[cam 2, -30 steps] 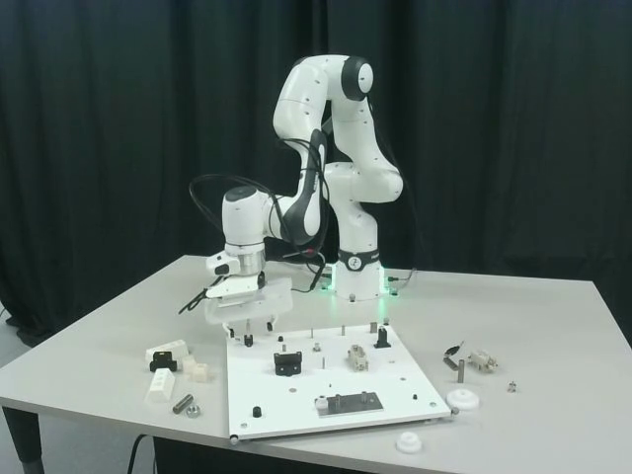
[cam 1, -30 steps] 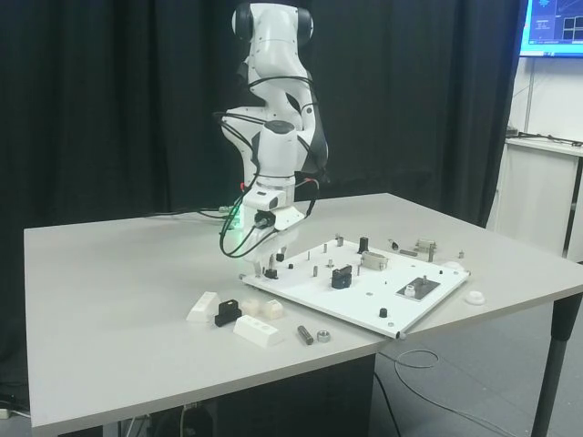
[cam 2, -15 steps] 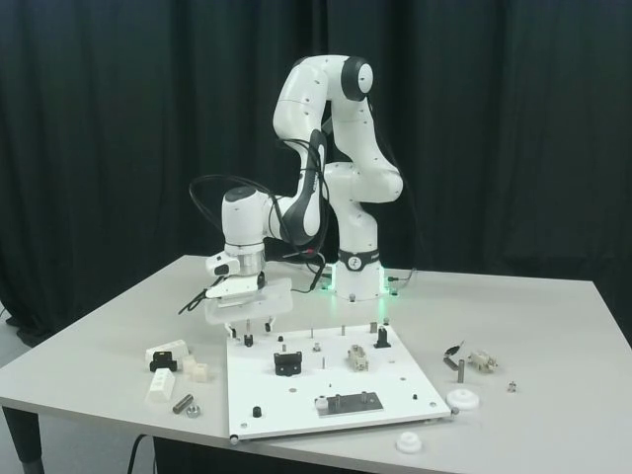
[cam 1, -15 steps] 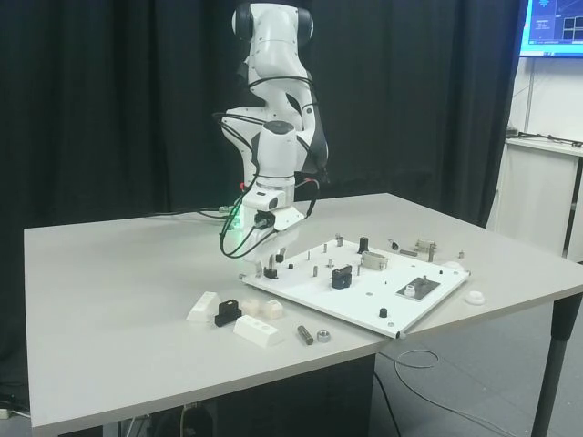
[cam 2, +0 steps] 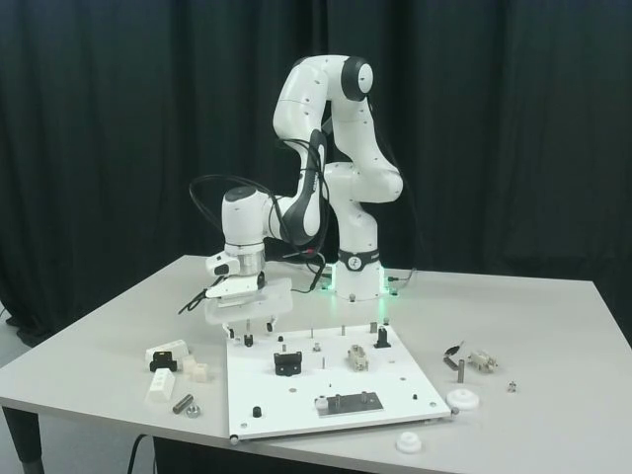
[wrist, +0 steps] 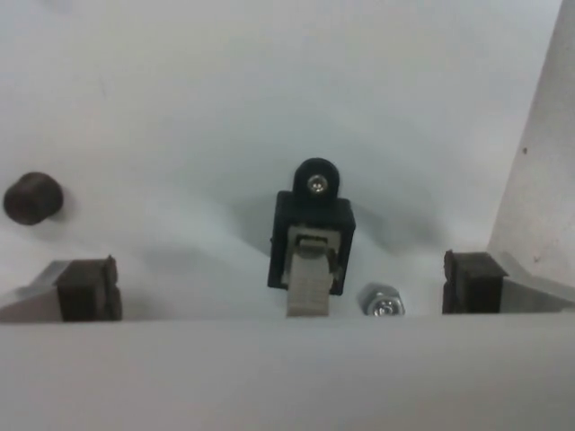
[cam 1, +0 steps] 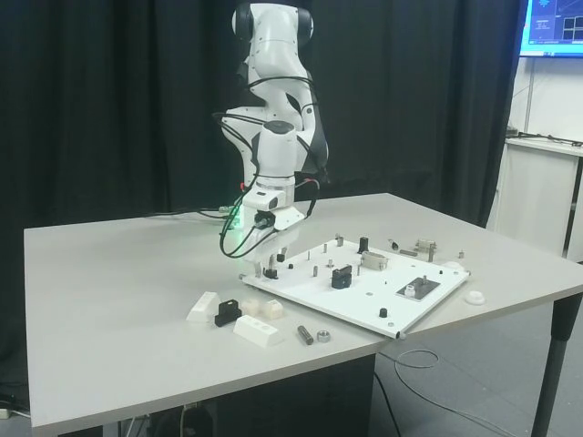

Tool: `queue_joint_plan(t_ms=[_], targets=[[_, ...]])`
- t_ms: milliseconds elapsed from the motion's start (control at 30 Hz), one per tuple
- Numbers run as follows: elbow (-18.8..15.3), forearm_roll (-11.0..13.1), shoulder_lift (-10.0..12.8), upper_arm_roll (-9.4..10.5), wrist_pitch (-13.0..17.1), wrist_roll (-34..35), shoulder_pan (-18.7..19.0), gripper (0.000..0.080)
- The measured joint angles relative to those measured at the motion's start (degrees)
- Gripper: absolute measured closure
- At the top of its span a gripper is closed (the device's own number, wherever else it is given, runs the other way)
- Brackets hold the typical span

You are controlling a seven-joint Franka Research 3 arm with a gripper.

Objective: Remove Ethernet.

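In the wrist view a grey Ethernet plug (wrist: 308, 277) sits in a black socket (wrist: 312, 211) that is screwed to the white board (wrist: 269, 108). My gripper (wrist: 280, 287) is open, and its black fingertips (wrist: 88, 289) stand wide apart on either side of the socket without touching it. In the room views the gripper (cam 1: 267, 266) (cam 2: 249, 329) hangs low over the board's corner nearest the arm's base. The socket (cam 2: 248, 340) shows there only as a small black piece under the fingers.
A black peg (wrist: 32, 197) and a nut (wrist: 384, 303) stand close to the socket. The board (cam 2: 395, 380) also carries a black block (cam 2: 287, 363) and a flat fixture (cam 2: 346, 402). Loose white blocks (cam 2: 168, 354), a bolt (cam 1: 306, 334) and white discs (cam 2: 461, 400) lie around it.
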Motion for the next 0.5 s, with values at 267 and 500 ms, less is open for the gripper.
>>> queue_joint_plan(t_ms=[267,500], targets=[[0.0,0.1,0.0,0.01,0.5,0.0,0.1,0.0004],[0.0,0.3,0.0,0.02,0.7,0.0,0.2,0.0003]])
